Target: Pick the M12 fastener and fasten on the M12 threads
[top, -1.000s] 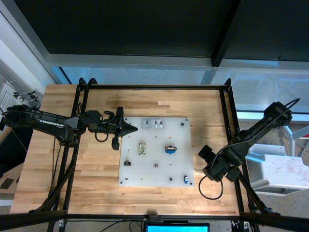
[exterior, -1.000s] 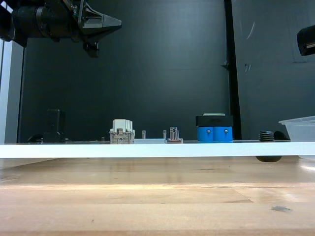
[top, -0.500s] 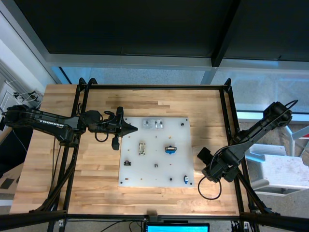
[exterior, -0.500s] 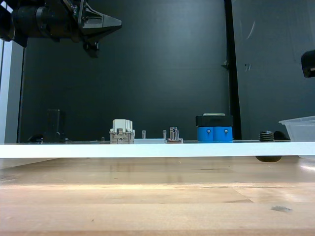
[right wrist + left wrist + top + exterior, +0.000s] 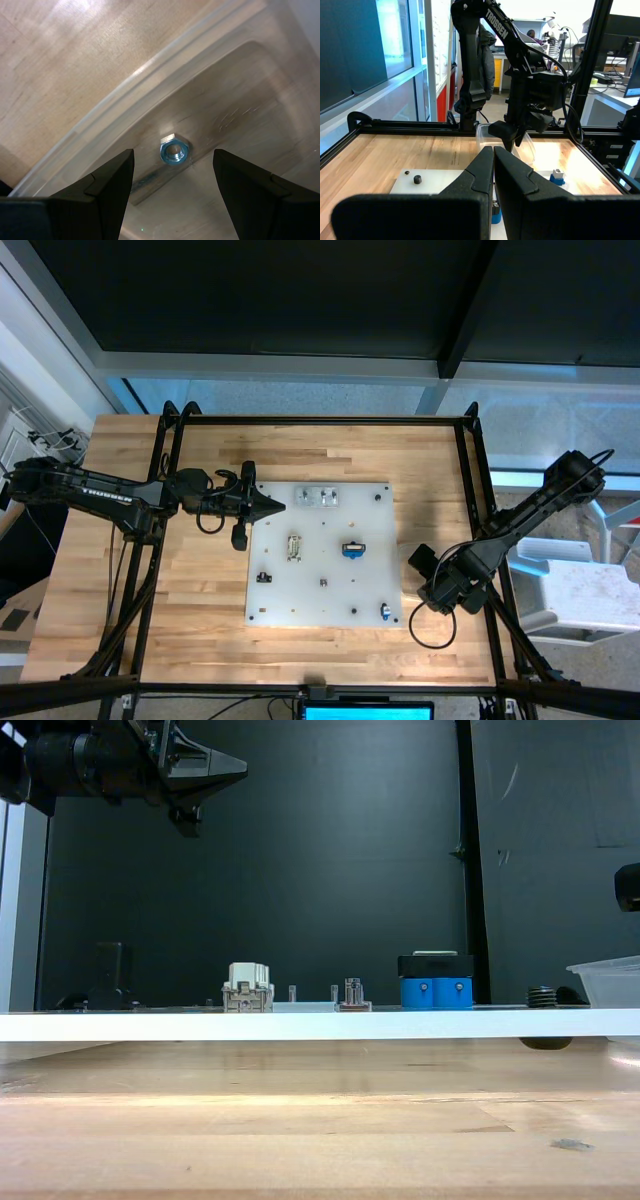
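Note:
The small silver nut (image 5: 174,151) lies flat on the floor of the clear tray (image 5: 235,95), seen in the right wrist view. My right gripper (image 5: 173,166) hangs open just above it, one finger on each side, touching nothing. In the high view this gripper (image 5: 441,591) is off the white board's (image 5: 300,590) right edge. The black ribbed stud (image 5: 542,997) stands bare on the board, a dark dot (image 5: 356,609) near its near right edge. My left gripper (image 5: 278,507) is shut and empty, held high over the board's left edge (image 5: 238,764).
On the board stand a blue block (image 5: 352,549), a beige connector (image 5: 294,548), a silver post (image 5: 324,582) and a blue-tipped plug (image 5: 385,613). A black frame (image 5: 470,470) rings the wooden table. The clear tray (image 5: 606,976) sits right of the board.
My right gripper has come down toward the tray and drifted slightly to the left and nearer. The left arm has not moved.

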